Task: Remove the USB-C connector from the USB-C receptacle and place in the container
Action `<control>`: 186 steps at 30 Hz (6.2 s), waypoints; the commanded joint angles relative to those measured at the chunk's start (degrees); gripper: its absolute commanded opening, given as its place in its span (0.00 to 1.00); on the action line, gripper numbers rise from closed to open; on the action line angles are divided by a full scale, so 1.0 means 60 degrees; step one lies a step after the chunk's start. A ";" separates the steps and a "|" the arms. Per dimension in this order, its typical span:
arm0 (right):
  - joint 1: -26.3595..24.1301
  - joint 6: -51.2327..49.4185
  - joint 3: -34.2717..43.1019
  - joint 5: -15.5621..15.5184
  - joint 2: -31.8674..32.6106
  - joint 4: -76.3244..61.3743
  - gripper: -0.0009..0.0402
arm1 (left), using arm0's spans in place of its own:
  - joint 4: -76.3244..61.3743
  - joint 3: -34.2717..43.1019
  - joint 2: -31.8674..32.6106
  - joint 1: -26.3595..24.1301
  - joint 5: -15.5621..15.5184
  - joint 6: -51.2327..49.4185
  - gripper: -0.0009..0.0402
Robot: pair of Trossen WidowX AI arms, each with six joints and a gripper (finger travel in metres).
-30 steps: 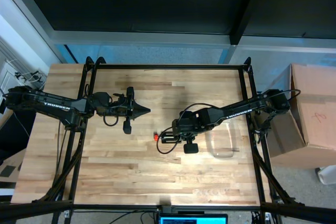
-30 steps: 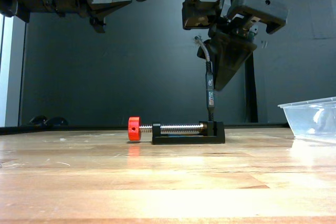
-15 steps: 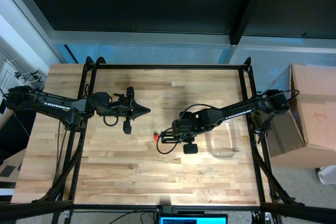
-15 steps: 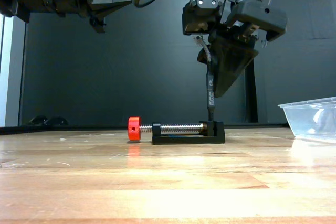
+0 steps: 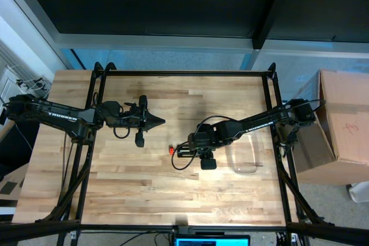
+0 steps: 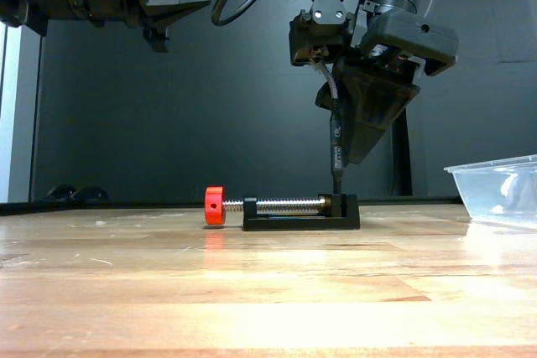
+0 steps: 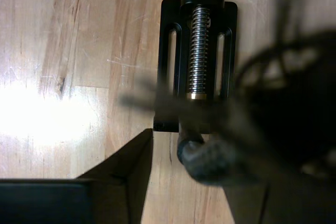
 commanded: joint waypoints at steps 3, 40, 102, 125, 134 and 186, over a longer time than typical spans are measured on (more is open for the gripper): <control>0.0004 0.0015 0.0004 0.0000 -0.0004 -0.0025 0.52 | 0.0004 0.0000 0.0000 0.0004 0.0000 0.0000 0.02; 0.0025 0.0262 0.1086 -0.0004 -0.1024 -0.1683 0.58 | 0.0004 0.0000 0.0000 0.0000 0.0000 0.0000 0.02; 0.0073 0.0240 0.1676 0.0076 -0.0182 -0.1315 0.02 | 0.0004 0.0000 0.0000 0.0004 0.0000 0.0000 0.02; 0.0364 0.0404 0.0550 0.0073 -0.1894 -0.1759 0.02 | 0.0004 0.0000 0.0000 0.0004 0.0000 0.0000 0.02; 0.0481 0.0871 -0.1242 0.0073 -0.3716 -0.1752 0.02 | 0.0007 0.0000 0.0000 0.0004 0.0000 0.0000 0.02; 0.0350 0.1628 -0.4036 0.1075 -0.7155 -0.0962 0.33 | 0.0007 0.0000 0.0000 0.0004 0.0000 0.0000 0.02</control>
